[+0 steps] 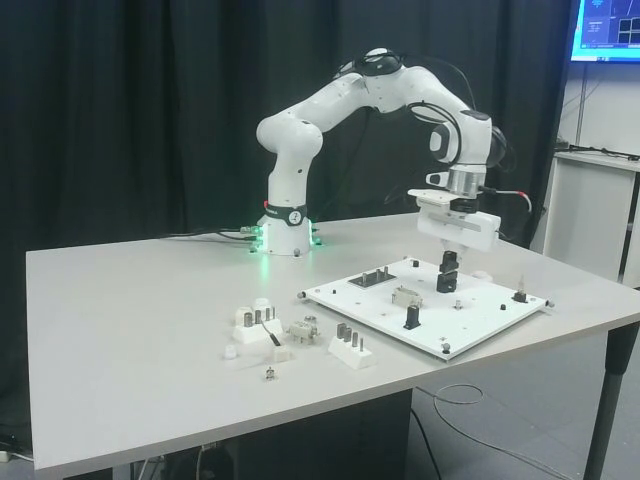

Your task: Insert D-SUB.

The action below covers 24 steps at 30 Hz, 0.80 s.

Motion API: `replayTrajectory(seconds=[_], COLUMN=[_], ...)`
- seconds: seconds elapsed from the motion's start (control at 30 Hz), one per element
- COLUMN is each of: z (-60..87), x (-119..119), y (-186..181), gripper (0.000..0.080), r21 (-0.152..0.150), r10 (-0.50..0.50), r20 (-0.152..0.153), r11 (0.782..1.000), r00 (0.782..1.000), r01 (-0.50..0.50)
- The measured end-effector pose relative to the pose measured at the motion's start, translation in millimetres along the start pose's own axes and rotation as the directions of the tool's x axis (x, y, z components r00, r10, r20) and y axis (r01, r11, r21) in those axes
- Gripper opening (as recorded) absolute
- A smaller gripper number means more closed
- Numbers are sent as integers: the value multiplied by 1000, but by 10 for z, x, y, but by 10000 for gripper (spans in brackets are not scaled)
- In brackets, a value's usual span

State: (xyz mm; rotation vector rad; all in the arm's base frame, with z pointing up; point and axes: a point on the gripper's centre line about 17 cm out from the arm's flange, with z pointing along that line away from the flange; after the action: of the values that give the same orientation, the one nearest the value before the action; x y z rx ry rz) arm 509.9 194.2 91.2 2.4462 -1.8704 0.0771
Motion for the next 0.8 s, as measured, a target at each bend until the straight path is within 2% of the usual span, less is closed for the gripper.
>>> replayTrajectory(seconds=[0.4,0.8], z=[2,22], x=[-8,45], y=[-3,-10], gripper=[155,155], r21=[-2,-1], r10=[0,-1], r20=[-2,-25], r11=[1000,1000], r00=[1000,1000], r01=[0,1])
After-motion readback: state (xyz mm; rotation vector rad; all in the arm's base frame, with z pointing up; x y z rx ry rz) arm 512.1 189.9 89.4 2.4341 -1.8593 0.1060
